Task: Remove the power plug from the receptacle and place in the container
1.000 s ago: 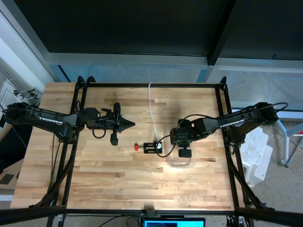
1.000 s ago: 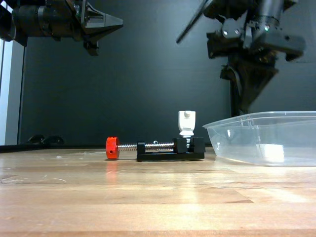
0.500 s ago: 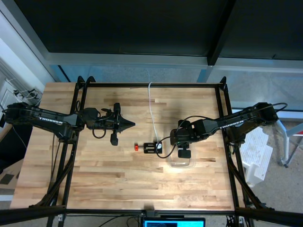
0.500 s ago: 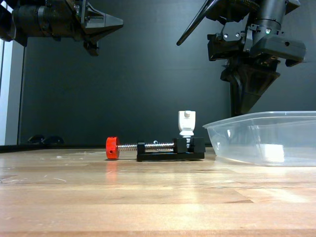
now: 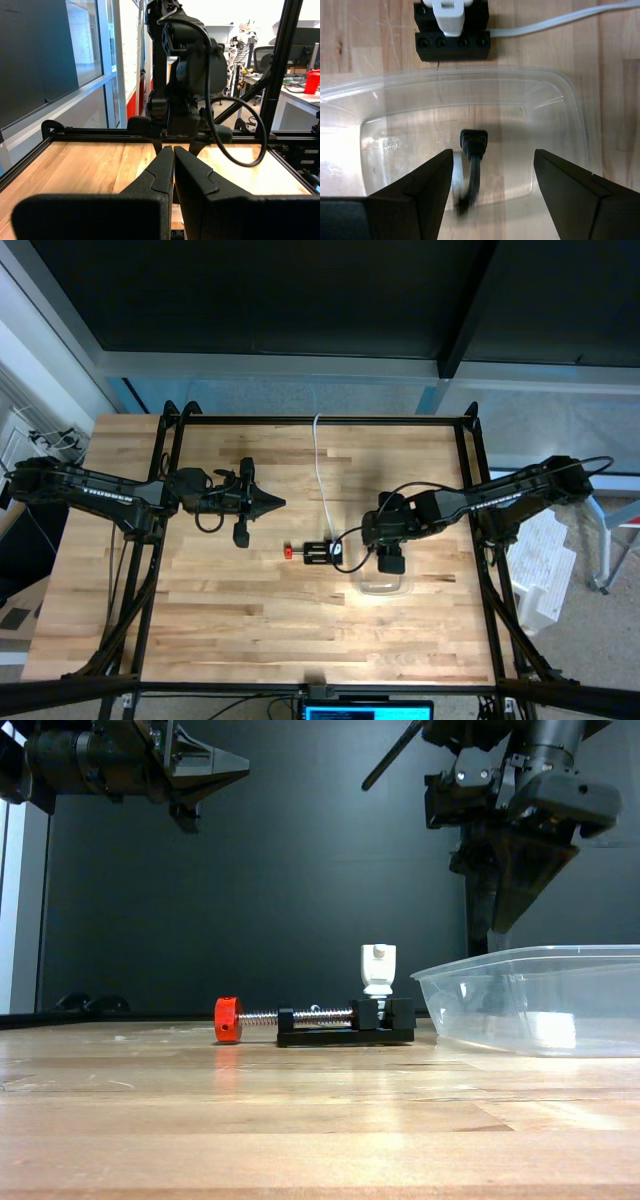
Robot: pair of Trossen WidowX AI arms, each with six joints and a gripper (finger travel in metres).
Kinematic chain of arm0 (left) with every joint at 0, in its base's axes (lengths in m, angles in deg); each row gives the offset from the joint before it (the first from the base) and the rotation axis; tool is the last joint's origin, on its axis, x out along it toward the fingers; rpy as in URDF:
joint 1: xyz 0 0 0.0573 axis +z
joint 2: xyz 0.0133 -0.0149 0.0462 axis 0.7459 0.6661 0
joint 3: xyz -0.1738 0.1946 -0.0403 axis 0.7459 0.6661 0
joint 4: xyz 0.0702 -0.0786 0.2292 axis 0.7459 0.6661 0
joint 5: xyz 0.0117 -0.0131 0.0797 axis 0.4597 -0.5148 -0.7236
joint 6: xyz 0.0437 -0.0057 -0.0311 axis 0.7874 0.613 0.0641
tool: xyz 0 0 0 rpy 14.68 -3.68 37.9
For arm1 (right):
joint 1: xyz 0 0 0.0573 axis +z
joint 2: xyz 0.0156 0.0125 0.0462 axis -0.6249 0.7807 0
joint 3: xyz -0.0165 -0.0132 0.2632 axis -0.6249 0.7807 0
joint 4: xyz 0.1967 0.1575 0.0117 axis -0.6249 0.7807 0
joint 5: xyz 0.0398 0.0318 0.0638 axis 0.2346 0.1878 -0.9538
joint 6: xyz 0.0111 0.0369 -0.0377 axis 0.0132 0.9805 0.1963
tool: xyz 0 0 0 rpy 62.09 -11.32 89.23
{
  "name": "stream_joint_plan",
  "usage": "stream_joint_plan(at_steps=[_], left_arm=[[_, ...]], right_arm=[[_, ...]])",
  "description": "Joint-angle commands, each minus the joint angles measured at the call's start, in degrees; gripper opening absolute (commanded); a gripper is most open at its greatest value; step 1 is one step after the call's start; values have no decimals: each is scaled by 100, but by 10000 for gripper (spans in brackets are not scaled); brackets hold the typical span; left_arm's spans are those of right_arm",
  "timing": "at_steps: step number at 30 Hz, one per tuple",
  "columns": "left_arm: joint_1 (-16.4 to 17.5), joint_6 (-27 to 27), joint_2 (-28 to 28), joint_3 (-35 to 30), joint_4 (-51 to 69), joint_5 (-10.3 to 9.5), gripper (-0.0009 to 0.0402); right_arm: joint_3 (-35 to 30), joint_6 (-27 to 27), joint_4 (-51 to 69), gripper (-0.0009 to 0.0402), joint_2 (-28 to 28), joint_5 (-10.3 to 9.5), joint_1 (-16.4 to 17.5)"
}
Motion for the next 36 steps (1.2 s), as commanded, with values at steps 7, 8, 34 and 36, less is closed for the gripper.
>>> stream_joint_plan(at_steps=[7, 8, 34, 36], left_arm=[[2, 0, 2, -2, 0, 2, 0], [0, 0, 2, -2, 0, 2, 0], [0, 0, 2, -2, -2, 2, 0], [2, 0, 2, -2, -2, 2, 0]], right_arm=[[-160, 13, 264, 222, -525, 0, 4], [-223, 11, 328, 220, -531, 0, 4], [879, -975, -4135, 4, -1773, -149, -737], [1064, -1021, -4564, -2, -1808, -302, -758]])
